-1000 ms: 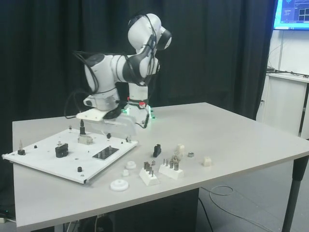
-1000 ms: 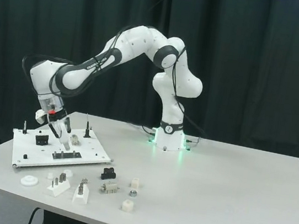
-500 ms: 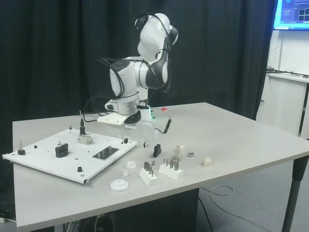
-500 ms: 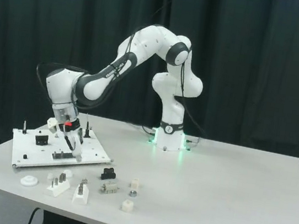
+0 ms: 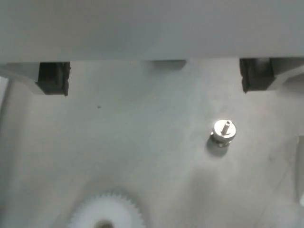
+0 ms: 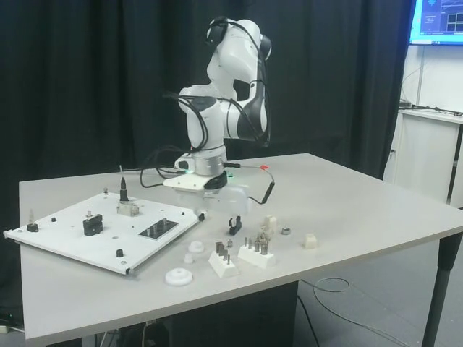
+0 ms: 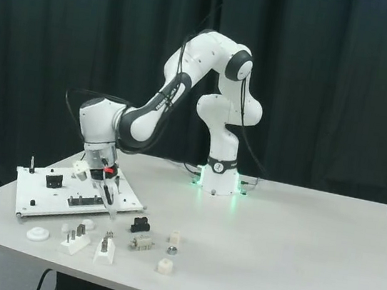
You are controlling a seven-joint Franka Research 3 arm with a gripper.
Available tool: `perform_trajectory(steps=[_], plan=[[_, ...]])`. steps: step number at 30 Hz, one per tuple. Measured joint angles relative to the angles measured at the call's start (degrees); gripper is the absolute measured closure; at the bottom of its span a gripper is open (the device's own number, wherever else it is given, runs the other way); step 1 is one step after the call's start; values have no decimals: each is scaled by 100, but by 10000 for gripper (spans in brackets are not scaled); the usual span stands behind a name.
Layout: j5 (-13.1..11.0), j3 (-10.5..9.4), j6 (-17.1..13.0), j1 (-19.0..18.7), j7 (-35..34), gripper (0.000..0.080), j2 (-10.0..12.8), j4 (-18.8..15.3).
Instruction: Pick BNC.
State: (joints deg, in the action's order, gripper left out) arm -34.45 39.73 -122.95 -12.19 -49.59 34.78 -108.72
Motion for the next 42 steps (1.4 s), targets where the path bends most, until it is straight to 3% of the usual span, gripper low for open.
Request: perform_trajectory(steps=[11, 18, 32, 42], plan=[[1, -259, -949, -82, 43, 3, -78, -395], [0, -383, -1372, -81, 48, 3, -78, -511], [-1, -634, -1868, -75, 74, 3, -49, -567], [-1, -703, -2207, -75, 743, 3, 51, -568]])
